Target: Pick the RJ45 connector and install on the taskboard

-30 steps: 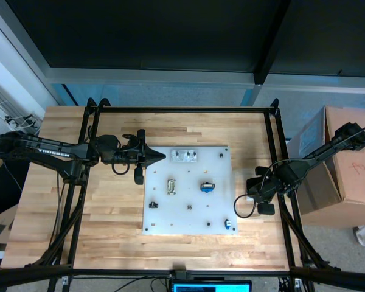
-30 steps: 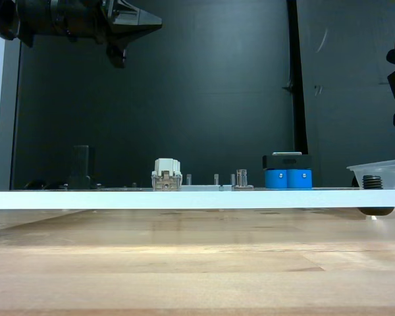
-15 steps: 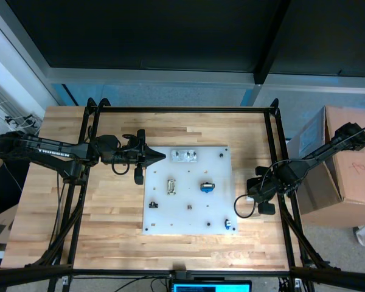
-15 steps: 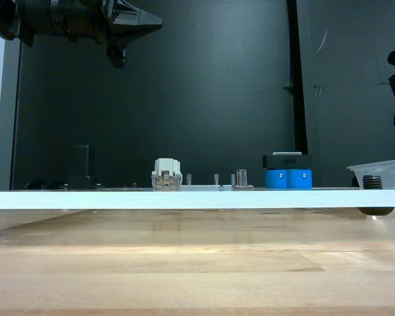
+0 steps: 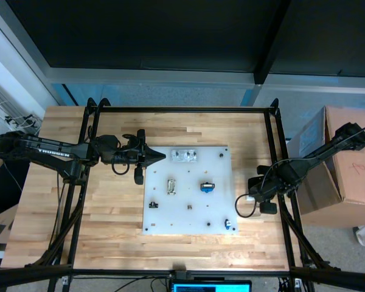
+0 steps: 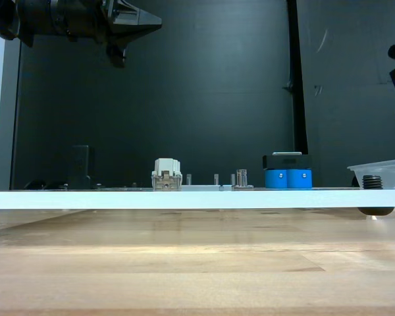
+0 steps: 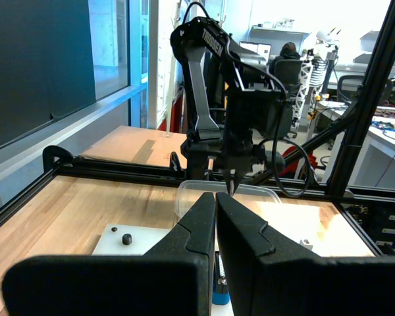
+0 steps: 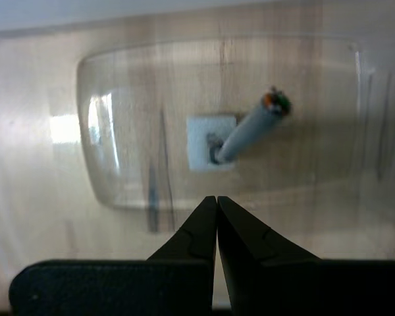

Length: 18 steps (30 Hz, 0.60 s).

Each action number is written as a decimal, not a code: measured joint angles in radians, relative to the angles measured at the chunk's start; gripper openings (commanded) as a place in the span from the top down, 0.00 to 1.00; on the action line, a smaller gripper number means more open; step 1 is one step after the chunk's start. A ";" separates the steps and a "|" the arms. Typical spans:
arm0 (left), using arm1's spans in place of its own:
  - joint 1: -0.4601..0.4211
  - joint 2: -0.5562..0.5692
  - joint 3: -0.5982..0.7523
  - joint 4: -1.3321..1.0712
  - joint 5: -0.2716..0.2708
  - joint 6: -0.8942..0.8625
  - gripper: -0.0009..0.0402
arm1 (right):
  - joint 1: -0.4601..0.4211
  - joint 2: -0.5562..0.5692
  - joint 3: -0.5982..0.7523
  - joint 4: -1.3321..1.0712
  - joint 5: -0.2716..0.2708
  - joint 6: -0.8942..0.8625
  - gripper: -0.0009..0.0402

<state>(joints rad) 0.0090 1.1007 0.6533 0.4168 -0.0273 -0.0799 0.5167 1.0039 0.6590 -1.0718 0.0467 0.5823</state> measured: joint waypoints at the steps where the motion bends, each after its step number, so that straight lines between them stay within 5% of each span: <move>1: 0.000 0.000 0.000 0.000 0.000 0.000 0.98 | 0.000 -0.006 0.021 -0.023 -0.007 -0.004 0.98; 18: 0.000 0.000 0.000 0.000 0.000 0.000 0.98 | -0.002 -0.028 0.307 -0.310 -0.021 -0.013 0.98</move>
<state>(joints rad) 0.0090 1.1007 0.6533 0.4164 -0.0273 -0.0803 0.5148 0.9756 0.9665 -1.3819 0.0257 0.5694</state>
